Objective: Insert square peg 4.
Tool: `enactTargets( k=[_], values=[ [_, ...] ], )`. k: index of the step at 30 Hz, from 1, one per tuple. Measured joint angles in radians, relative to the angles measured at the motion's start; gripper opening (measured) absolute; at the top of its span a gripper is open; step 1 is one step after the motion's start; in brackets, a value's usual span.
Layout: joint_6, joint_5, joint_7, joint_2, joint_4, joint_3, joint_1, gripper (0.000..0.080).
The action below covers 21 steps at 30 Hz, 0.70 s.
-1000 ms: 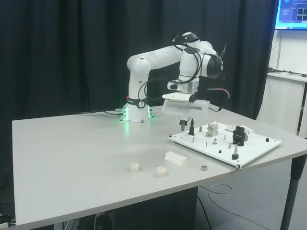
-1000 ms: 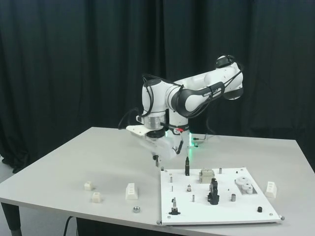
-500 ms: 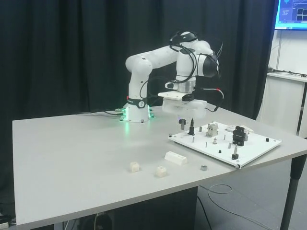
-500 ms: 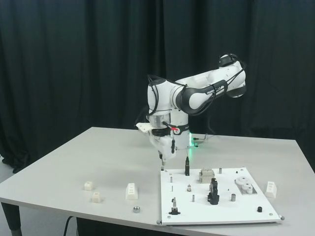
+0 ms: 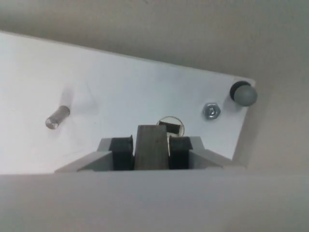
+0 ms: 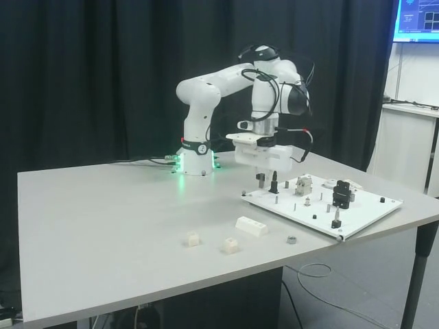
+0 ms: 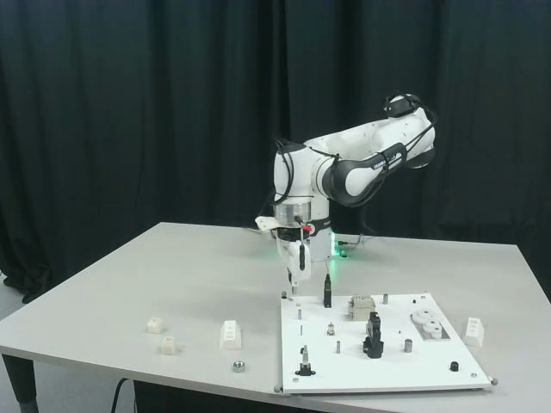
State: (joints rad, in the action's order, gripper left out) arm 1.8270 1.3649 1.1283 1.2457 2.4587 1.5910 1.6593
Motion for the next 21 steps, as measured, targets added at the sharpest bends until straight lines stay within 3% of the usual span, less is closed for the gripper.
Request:
enactTargets(
  k=[9, 21],
  values=[
    [0.085, 0.012, 0.119, -0.002, 0.012, -0.043, 0.033, 0.0155],
    [0.106, 0.013, 0.209, -0.008, 0.017, -0.065, 0.033, 0.0155]
  ],
)
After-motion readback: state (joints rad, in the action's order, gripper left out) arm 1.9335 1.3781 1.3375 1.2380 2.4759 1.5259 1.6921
